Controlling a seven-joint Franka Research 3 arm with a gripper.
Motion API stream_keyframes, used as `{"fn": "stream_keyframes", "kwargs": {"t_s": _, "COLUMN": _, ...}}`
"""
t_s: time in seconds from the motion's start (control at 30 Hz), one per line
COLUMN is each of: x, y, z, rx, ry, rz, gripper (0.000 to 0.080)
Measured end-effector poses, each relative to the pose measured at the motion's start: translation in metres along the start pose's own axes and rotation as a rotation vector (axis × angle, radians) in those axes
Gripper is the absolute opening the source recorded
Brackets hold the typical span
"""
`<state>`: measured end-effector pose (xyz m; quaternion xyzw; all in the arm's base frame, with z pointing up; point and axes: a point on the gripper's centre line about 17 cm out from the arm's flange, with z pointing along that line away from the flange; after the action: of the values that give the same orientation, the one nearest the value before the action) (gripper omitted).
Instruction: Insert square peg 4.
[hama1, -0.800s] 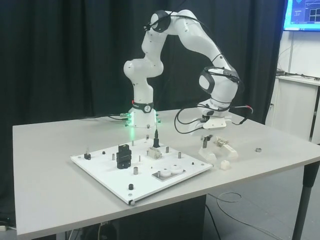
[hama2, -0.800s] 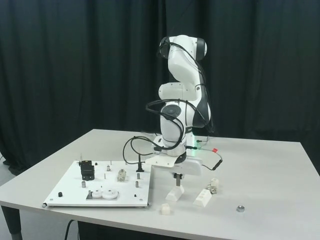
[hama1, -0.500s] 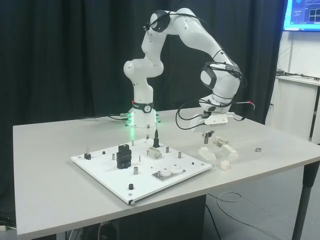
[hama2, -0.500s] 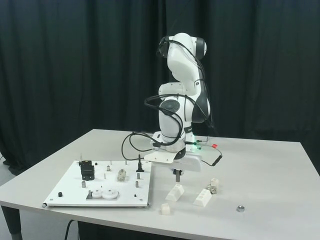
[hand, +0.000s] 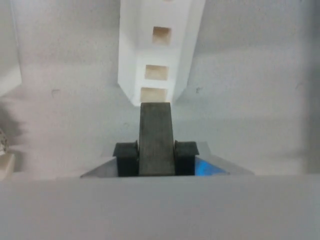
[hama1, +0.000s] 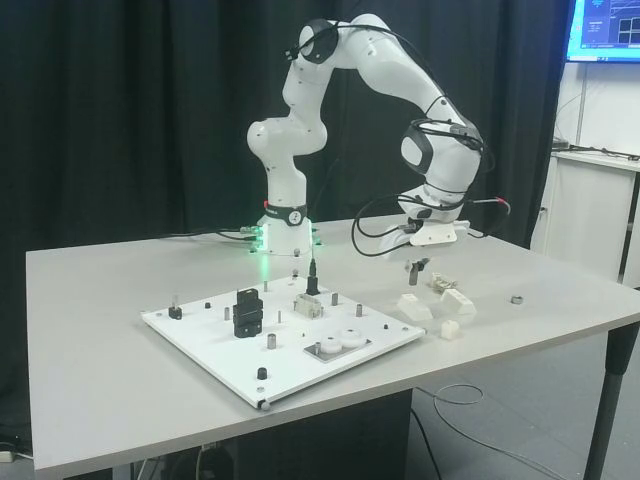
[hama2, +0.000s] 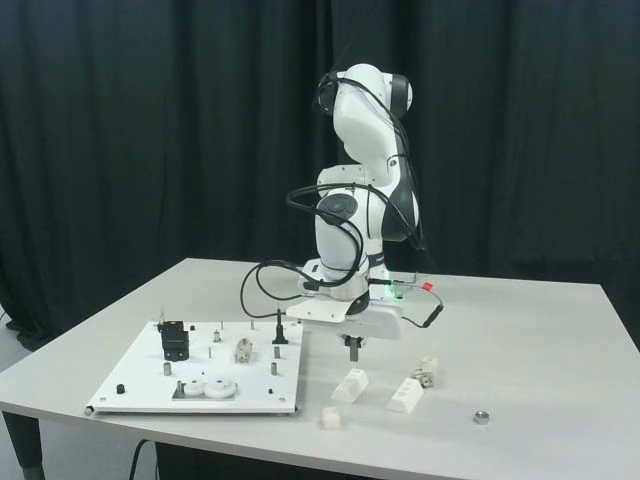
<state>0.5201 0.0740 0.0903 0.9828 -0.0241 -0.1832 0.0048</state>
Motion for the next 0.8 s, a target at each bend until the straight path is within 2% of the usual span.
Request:
{"fn": "stream_keyframes", "kwargs": {"t_s": 0.6, "x": 0.0032, "y": 0.0031, "z": -0.0046, "rx": 0.000, "ry": 0.008, "rz": -0.008, "gripper": 0.0151}}
{"fn": "stream_keyframes", "kwargs": {"t_s": 0.8, "x": 0.0008, "y": 0.0052, "z": -0.0071, "rx": -0.004, "ry": -0.001, "rz": -0.016, "gripper": 0.0151}}
